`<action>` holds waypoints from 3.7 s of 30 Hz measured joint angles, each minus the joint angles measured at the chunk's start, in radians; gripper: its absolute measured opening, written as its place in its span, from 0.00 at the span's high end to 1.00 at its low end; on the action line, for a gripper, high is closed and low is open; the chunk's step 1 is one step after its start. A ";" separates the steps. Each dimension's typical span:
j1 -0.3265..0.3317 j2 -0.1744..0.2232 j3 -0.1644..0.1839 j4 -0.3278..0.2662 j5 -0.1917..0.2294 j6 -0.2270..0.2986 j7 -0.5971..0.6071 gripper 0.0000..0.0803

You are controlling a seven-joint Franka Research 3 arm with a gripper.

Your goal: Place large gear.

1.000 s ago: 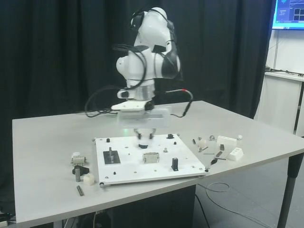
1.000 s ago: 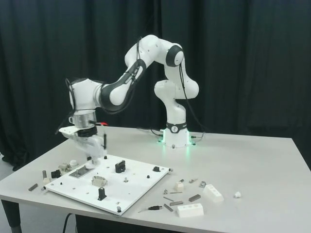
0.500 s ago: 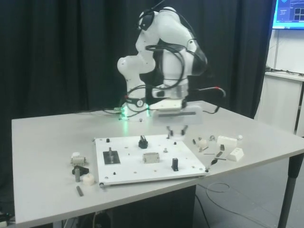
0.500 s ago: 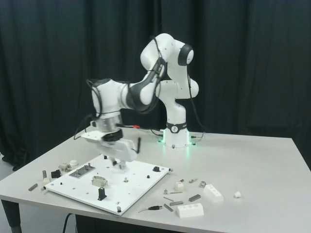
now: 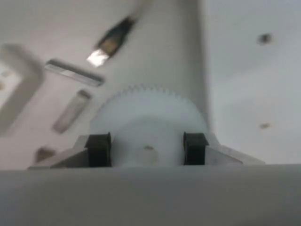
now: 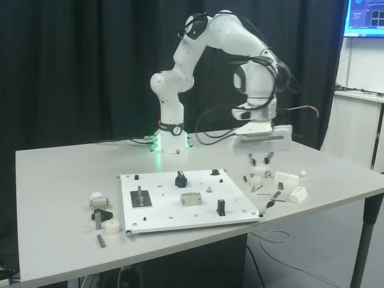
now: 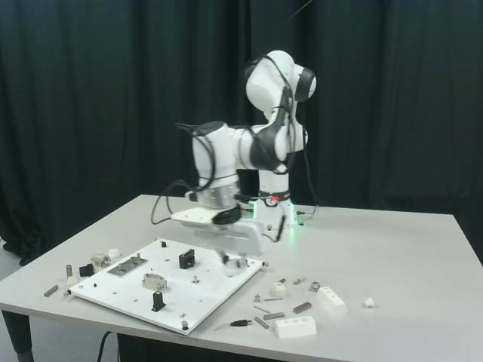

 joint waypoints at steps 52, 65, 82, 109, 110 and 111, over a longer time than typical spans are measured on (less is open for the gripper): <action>0.321 0.241 0.091 0.208 -0.004 0.148 0.130 0.59; 0.344 0.287 0.091 0.221 -0.004 0.151 0.137 0.59; 0.349 0.337 0.091 0.271 -0.004 0.151 0.184 0.38; 0.349 0.277 -0.002 0.383 -0.013 -0.144 0.179 0.00; 0.349 0.274 -0.002 0.383 -0.015 -0.148 0.177 0.00; 0.349 0.271 -0.002 0.384 -0.019 -0.151 0.174 0.00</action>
